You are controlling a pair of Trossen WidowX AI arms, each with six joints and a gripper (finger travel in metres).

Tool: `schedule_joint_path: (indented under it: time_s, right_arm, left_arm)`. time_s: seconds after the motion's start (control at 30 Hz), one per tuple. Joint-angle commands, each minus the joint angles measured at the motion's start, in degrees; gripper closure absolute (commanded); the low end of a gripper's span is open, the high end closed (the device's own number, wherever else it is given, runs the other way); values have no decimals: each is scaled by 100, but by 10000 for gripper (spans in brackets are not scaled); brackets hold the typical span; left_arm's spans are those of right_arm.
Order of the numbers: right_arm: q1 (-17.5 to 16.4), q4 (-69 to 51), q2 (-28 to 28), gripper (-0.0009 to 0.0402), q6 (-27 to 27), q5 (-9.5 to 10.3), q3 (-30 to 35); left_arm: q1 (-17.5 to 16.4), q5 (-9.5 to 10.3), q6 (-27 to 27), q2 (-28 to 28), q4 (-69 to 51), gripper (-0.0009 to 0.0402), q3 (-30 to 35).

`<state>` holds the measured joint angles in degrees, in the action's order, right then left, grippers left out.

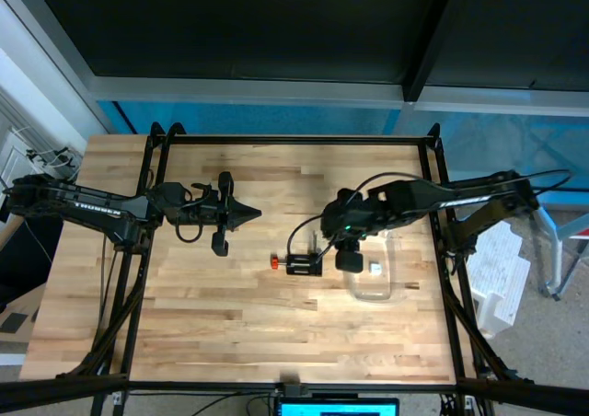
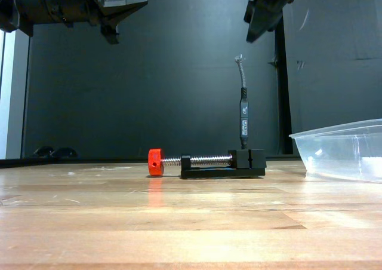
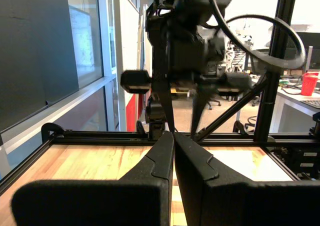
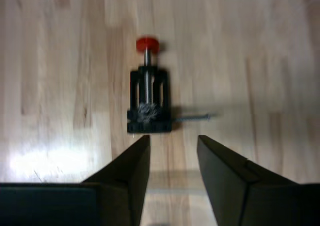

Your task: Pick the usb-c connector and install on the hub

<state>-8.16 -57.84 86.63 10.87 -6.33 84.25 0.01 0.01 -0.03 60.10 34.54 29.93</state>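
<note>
The black usb-c connector [image 2: 244, 116] stands upright on the tab of the black vise [image 2: 222, 162], and nothing holds it. Its grey braided cable [image 2: 241, 73] rises straight above the vise. My right gripper [image 2: 262, 19] hangs well above the connector. In the right wrist view the right gripper [image 4: 173, 138] has its fingers apart with nothing between them, looking down on the vise [image 4: 148, 101] and its red knob [image 4: 147, 44]. My left gripper [image 1: 253, 213] hovers over the table's left half, its fingers [image 3: 162, 153] pressed together and empty.
The clear tray [image 2: 340, 144] sits right of the vise with the white block [image 1: 375, 268] in it. A thin grey strip [image 4: 192, 118] lies beside the vise. Black frame rails run along the table's sides.
</note>
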Motion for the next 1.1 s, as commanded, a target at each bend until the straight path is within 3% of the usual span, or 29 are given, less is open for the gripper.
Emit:
schedule_joint_path:
  time_s: [0.03,0.17,0.47,0.67,1.1]
  right_arm:
    - [87,549,-442,333,-92,17,-498]
    - [243,1429,-1073,396,-262,74,-1285]
    - [597,3799,-2264,393,-566,354,-2852]
    - [787,5254,-2850,393,-678,352,-3766]
    - [807,7737,-3305,393,-859,337,-5108]
  left_arm:
    - [-2,0,2,0,0,393,2]
    - [-2,0,2,0,0,393,2]
    - [-2,0,2,0,0,393,2]
    - [-2,0,2,0,0,393,2]
    - [-2,0,2,0,0,393,2]
